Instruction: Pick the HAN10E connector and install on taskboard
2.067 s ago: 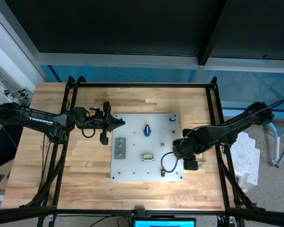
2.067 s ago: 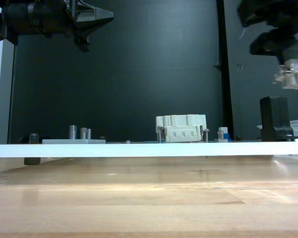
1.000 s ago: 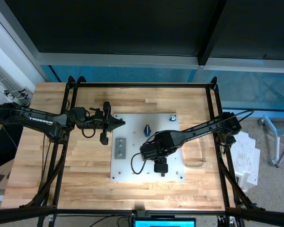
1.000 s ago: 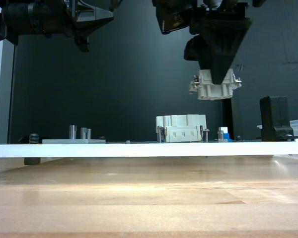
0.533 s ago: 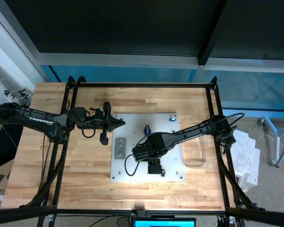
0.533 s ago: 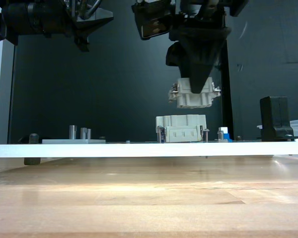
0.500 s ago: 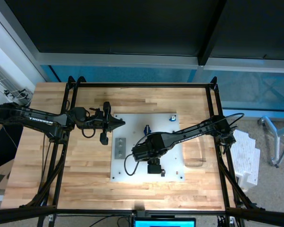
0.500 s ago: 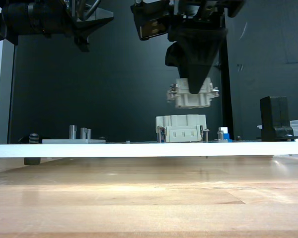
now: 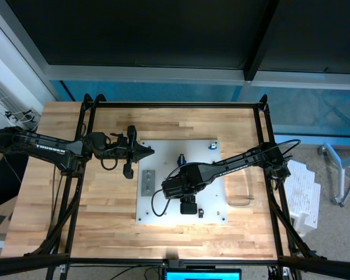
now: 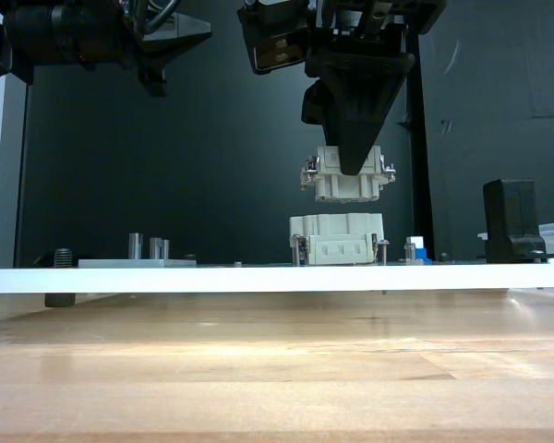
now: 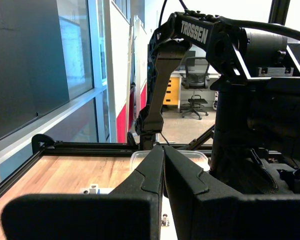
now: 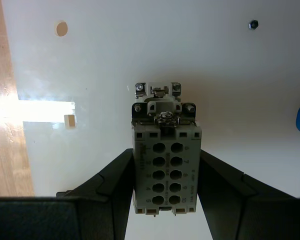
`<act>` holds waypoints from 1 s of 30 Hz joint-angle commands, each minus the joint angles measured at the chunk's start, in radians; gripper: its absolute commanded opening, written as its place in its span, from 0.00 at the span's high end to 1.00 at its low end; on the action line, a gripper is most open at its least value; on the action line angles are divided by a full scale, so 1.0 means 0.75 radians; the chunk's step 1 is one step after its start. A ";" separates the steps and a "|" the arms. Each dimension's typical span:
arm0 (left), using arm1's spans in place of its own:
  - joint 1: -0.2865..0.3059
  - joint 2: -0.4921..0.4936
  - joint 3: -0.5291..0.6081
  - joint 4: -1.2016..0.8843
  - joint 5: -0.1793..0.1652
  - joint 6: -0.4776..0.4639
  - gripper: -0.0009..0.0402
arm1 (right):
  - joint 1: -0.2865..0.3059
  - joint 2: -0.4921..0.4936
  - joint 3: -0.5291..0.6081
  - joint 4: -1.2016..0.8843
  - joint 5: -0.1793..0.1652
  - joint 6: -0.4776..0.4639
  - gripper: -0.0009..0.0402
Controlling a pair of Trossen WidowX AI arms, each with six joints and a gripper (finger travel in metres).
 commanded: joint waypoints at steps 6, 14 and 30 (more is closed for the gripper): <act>0.000 0.001 0.000 0.000 0.001 0.001 0.98 | -0.001 0.000 -0.001 0.018 0.001 -0.004 0.80; 0.000 0.001 0.000 0.001 0.001 0.001 0.98 | -0.005 0.075 0.095 -0.060 0.001 -0.026 0.80; 0.001 0.001 0.000 0.000 0.001 0.001 0.98 | -0.010 0.077 0.062 -0.011 0.001 -0.028 0.80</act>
